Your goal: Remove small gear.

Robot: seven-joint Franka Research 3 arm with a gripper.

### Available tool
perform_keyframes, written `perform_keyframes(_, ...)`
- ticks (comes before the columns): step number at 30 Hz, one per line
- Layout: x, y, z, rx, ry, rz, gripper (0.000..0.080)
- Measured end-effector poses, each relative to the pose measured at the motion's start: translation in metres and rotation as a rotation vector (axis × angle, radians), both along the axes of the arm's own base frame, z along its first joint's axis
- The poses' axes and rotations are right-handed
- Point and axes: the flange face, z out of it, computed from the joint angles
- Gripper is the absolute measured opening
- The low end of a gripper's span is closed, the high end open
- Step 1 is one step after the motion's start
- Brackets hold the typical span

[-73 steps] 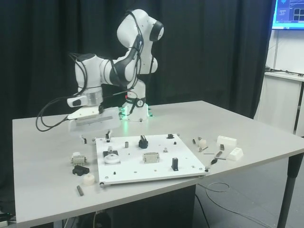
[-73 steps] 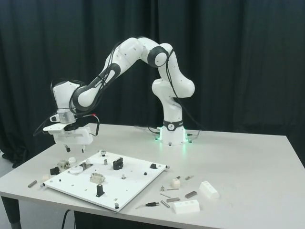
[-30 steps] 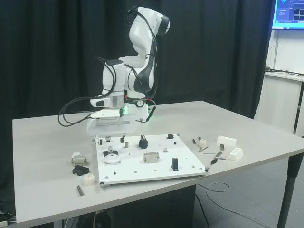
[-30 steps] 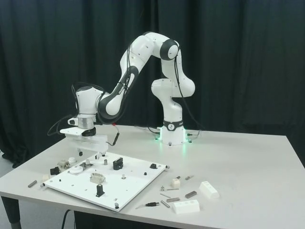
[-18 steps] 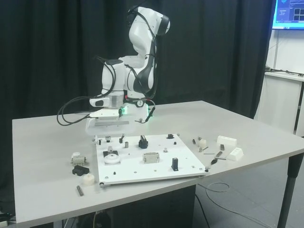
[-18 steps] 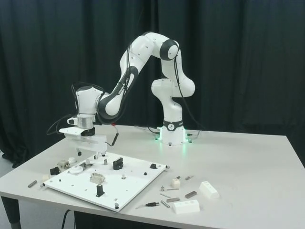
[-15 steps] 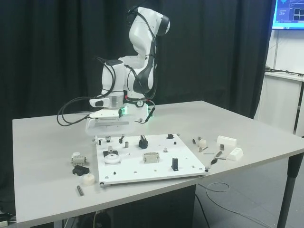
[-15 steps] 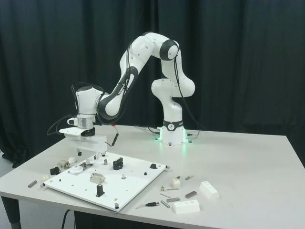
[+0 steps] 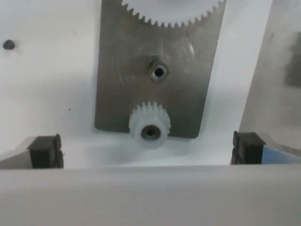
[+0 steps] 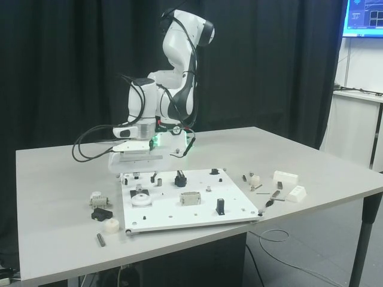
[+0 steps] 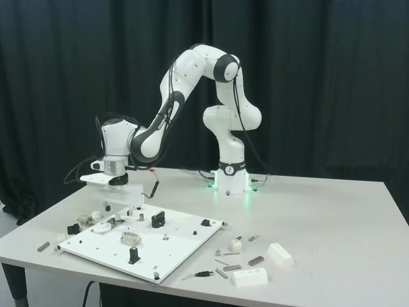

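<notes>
1. Small gear: white, toothed, sits on a grey metal plate at the plate's edge, hole in its middle, nothing touching it.
2. Same plate holds a bare bolt hole just beside the small gear, then a large white gear at the far end, only its toothed edge in the wrist view.
3. Plate lies on the white board, at the board's corner under the arm.
4. Gripper: open wide, black fingertips well apart on either side of the small gear, holding nothing. Small gear lies about midway between them, not touched.
5. In the room views the gripper hangs low over the board's corner; the white arm reaches out and down from its base, green light at the base.
6. Board also carries black blocks, a grey connector and small pegs.
7. On the grey table beside the board near the gripper: a black part, a white round part, a small dark pin.
8. Far side of the board: two white blocks, a screwdriver, a few small loose bits.
</notes>
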Motion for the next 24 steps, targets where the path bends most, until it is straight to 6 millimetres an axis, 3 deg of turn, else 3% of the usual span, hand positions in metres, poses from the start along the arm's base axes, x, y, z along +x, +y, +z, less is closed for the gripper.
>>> perform_keyframes(21,0.006,-0.003,-0.01,-0.002,0.012,0.003,0.08)
perform_keyframes(22,0.006,-0.003,-0.011,-0.001,0.012,0.003,0.0687)
perform_keyframes(24,0.006,-0.004,-0.012,0.0,0.013,0.002,0.0687)
